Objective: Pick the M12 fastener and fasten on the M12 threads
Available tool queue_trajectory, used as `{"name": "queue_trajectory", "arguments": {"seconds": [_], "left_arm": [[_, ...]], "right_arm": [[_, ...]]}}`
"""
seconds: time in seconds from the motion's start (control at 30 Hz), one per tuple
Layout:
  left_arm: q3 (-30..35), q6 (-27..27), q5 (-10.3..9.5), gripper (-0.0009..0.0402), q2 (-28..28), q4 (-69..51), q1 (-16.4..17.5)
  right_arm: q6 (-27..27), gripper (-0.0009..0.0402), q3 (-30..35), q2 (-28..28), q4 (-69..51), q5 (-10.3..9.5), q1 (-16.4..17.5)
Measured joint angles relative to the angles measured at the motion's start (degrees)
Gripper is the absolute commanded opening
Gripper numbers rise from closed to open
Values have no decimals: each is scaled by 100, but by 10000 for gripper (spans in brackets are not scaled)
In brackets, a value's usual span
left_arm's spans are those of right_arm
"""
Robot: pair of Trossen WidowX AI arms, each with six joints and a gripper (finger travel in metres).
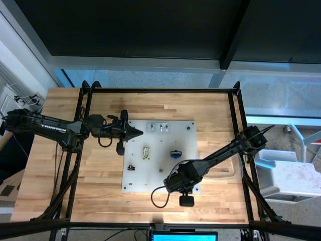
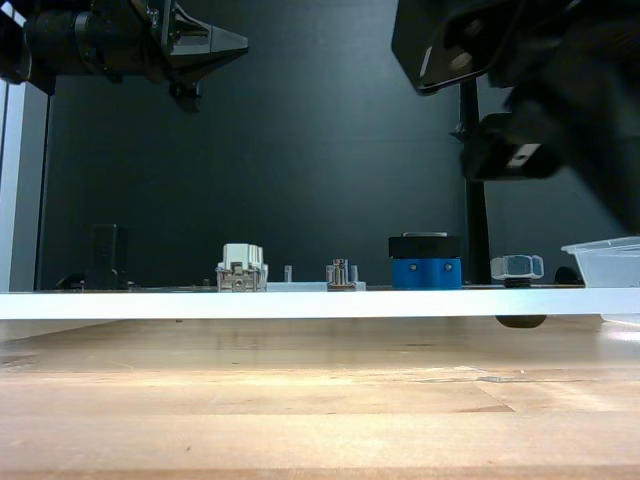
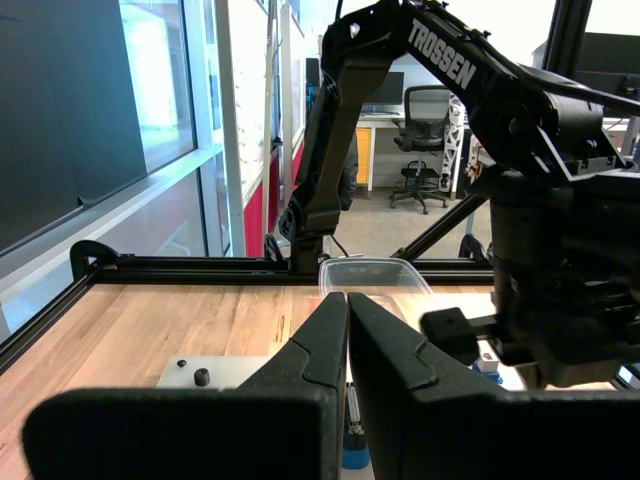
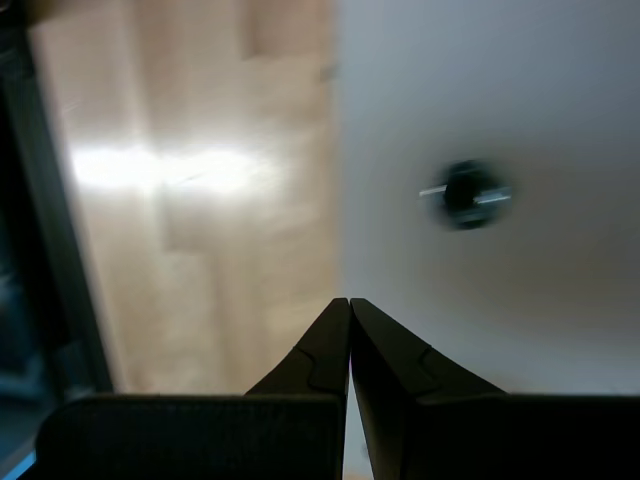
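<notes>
- At the right gripper (image 4: 349,300): matte black wedge fingers (image 4: 310,365) pressed flat together, tip to tip, nothing between.
- Past those tips: smooth white board (image 4: 520,90), and on it, apart from the tips, a round dark knob with silver glints (image 4: 468,193), too blurred to name.
- Beside the board's edge: pale, glossy wood of the table (image 4: 200,170).
- Beneath the right gripper, seen level: silver nut (image 2: 517,267), hexagonal, faceted and shiny, sitting low on its stud (image 2: 517,284), a short dark stub at the board line; from above, hidden under the arm.
- Just outward of the nut: clear plastic tray (image 2: 605,258), thin-walled.
- Inward of the nut: round blue block (image 2: 425,270) with a flat black cap.
- At the left gripper (image 3: 347,296): same black wedges closed tip to tip, empty, high over the board's far left edge, well apart from the nut.
</notes>
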Motion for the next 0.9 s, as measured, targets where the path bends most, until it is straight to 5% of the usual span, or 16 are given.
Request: {"name": "queue_trajectory", "arguments": {"seconds": [0.3, 0.6, 0.67, 0.8, 0.87, 0.9], "left_arm": [[0, 2, -2, 0, 0, 0, 0], [2, 2, -2, 0, 2, 0, 0], [2, 0, -2, 0, 2, 0, 0], [0, 2, 0, 0, 0, -2, 0], [2, 0, 0, 0, 0, 2, 0], [2, 2, -2, 0, 0, 4, 0]], "right_arm": [[256, 0, 0, -17, -35, 1419, 4], [256, 0, -13, 155, 76, 1453, 7], [254, 0, -13, 155, 142, 1169, 4], [-13, 0, 31, 111, 131, -533, -4], [-50, 0, 48, 28, 114, -940, 15], [-52, 0, 52, -2, 111, -962, 15]]}}
